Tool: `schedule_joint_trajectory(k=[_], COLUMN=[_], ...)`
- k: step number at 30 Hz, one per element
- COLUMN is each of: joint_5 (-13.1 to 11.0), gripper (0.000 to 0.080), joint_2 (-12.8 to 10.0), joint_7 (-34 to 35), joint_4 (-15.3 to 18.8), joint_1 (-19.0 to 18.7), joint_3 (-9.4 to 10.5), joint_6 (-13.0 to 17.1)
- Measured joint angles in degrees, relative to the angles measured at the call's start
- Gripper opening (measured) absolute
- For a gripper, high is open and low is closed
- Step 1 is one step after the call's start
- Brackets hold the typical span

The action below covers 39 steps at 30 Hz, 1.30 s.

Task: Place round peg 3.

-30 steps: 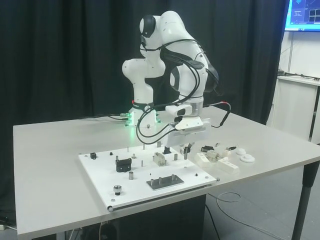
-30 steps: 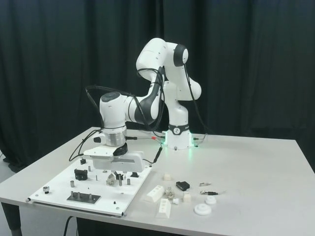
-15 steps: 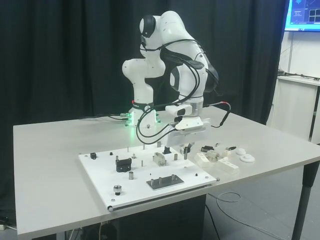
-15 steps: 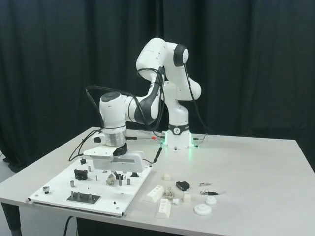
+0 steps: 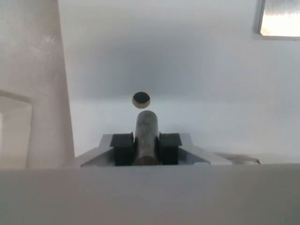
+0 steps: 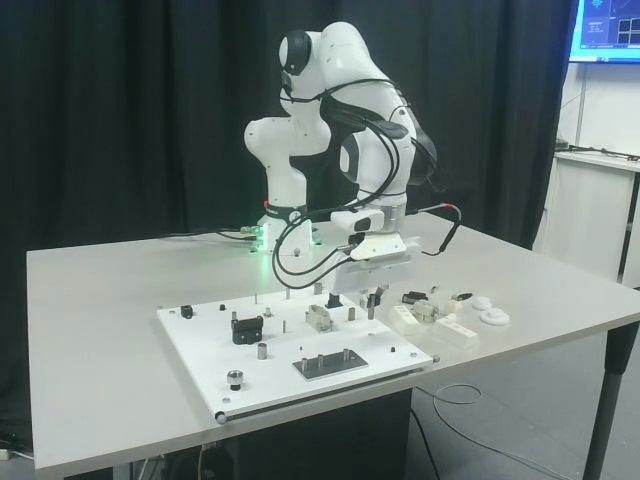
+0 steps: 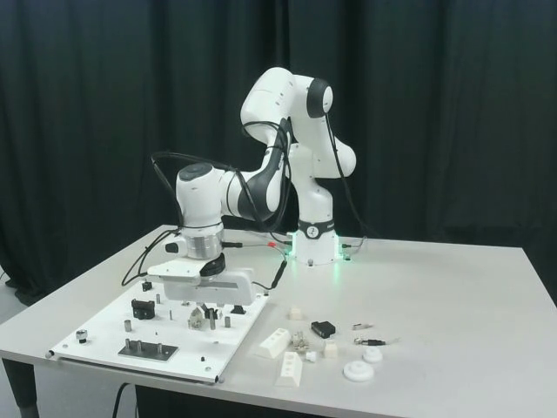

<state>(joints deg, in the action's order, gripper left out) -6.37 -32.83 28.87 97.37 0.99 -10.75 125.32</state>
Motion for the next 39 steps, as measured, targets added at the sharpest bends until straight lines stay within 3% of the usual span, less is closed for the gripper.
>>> schedule_joint_trajectory(k=[25, 39], joint_5=[0.0, -1.3], gripper=[0.0112, 0.0112], joint_2=[-0.1, 2.1], joint_7=[-1.3, -0.5], joint_4=[0.5, 4.7], joint_1=[-0.7, -4.6], joint_3=[0.06, 0.13], joint_6=[0.1, -1.4])
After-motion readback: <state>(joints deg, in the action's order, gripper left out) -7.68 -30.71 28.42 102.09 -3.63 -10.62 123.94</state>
